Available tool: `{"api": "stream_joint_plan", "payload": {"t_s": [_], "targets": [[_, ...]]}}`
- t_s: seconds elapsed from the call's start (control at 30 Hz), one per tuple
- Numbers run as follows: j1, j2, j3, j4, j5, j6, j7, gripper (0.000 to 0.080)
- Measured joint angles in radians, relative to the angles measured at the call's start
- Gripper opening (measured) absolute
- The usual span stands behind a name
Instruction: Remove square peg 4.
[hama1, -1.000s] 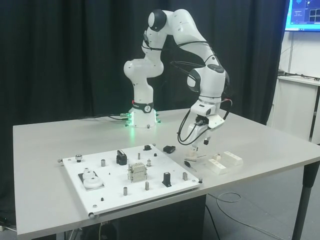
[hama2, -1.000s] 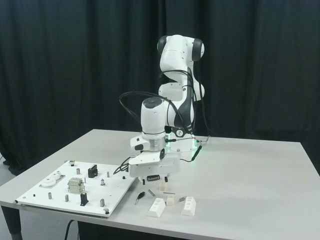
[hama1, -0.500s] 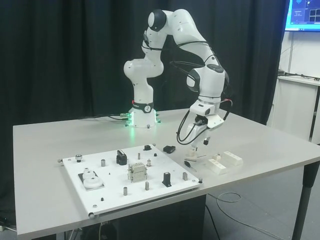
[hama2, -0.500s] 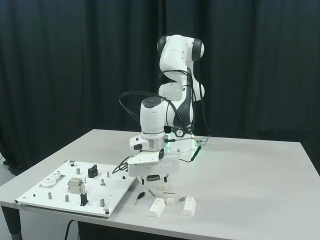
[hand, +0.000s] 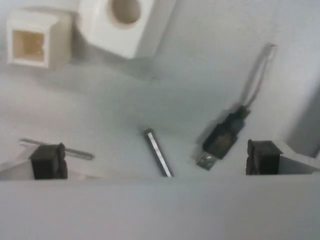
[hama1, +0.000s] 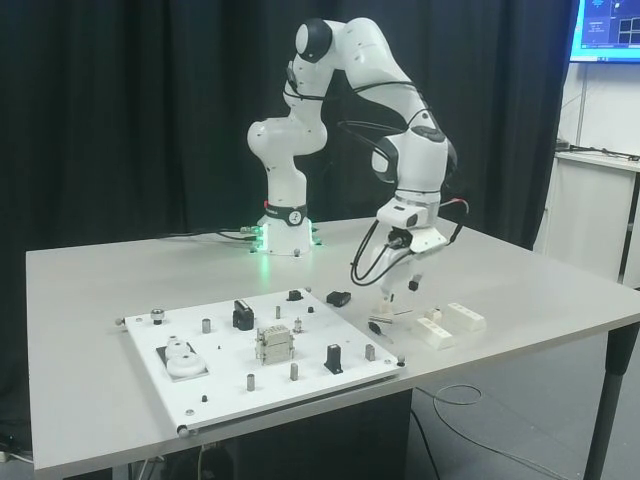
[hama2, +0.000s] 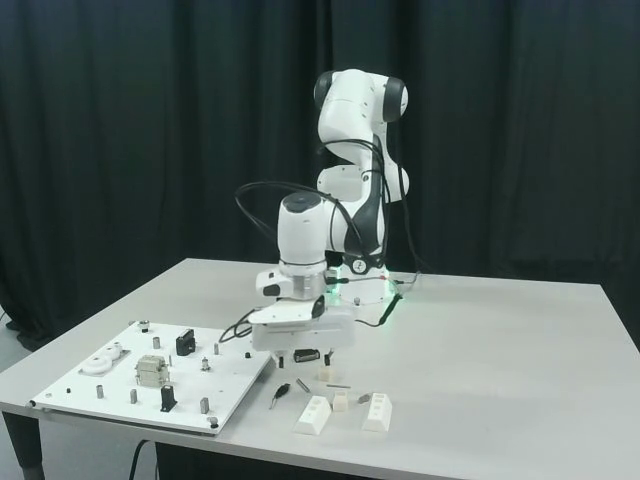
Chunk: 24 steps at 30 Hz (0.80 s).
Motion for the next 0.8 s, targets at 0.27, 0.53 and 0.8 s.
{"api": "stream_joint_plan", "payload": {"t_s": [0.27,0.53,0.8], "targets": [[-0.006,0.000,-0.024,0.020,0.000,0.037,0.016,0.0800],[-0.043,0.002,-0.036,0.061,0.002,0.045,0.094,0.0800],[-0.095,0.025,-0.036,0.124,0.018,0.045,0.094,0.0800]]}}
